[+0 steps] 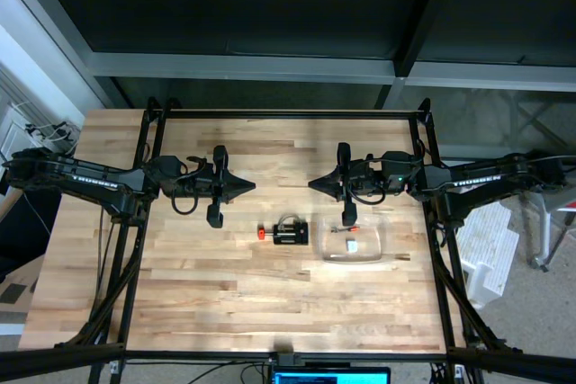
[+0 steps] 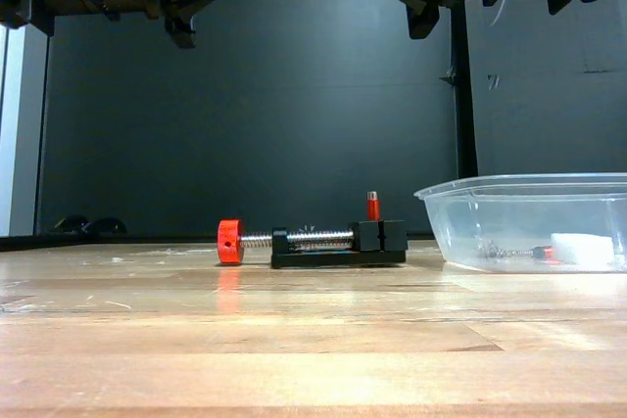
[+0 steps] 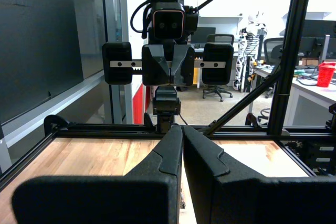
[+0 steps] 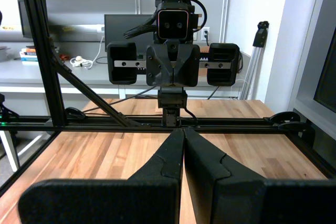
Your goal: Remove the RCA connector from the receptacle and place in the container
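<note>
Left pincer (image 1: 250, 186) and right pincer (image 1: 313, 184) hang closed above the tabletop (image 1: 225, 312). The RCA connector (image 2: 519, 254) lies in the container (image 2: 470, 227); it looks light, slim and slippery, best gripped across its barrel.

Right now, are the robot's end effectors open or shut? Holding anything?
Left end effector: shut, empty, high over the table.
Right end effector: shut, empty, high over the table, facing the left one.
</note>
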`<state>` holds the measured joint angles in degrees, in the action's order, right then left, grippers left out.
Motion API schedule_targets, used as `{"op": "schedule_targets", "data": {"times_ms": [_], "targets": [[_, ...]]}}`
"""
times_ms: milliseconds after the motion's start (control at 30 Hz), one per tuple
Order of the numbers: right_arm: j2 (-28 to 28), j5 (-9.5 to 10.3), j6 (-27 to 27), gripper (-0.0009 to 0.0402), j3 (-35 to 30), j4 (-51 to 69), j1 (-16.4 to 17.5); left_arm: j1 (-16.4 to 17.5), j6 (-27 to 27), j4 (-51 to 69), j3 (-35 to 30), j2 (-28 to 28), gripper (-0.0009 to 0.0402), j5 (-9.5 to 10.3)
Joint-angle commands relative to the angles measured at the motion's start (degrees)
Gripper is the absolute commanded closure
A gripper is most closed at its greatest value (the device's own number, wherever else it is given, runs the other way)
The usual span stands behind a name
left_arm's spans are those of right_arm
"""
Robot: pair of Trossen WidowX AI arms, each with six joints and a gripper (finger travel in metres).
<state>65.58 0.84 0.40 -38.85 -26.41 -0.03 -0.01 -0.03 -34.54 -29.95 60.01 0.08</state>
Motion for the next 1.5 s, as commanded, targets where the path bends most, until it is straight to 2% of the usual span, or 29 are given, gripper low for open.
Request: {"op": "schedule_targets", "data": {"times_ms": [33, 67, 233, 467, 1500], "targets": [[-0.61, -0.63, 0.31, 0.0393, 0.55, -0.17, 0.00, 0.00, 0.02, 0.00, 0.00, 0.00, 0.0393, -0.02], [-0.92, -1.29, 0.26, 0.0393, 0.72, -0.20, 0.02, 0.02, 0.02, 0.00, 0.00, 0.00, 0.0393, -0.02], [-2.36, -1.46, 0.44, 0.0393, 1.77, -0.52, 0.00, 0.00, 0.00, 0.00, 0.00, 0.00, 0.0393, -0.02], [-2.36, -1.44, 1.22, 0.0393, 3.67, -2.45, 0.02, 0.02, 0.02, 0.00, 0.00, 0.00, 0.0393, -0.02], [-2.36, -1.33, 1.95, 0.0393, 2.93, -1.31, 0.02, 0.02, 0.00, 0.00, 0.00, 0.00, 0.0393, -0.02]]}}
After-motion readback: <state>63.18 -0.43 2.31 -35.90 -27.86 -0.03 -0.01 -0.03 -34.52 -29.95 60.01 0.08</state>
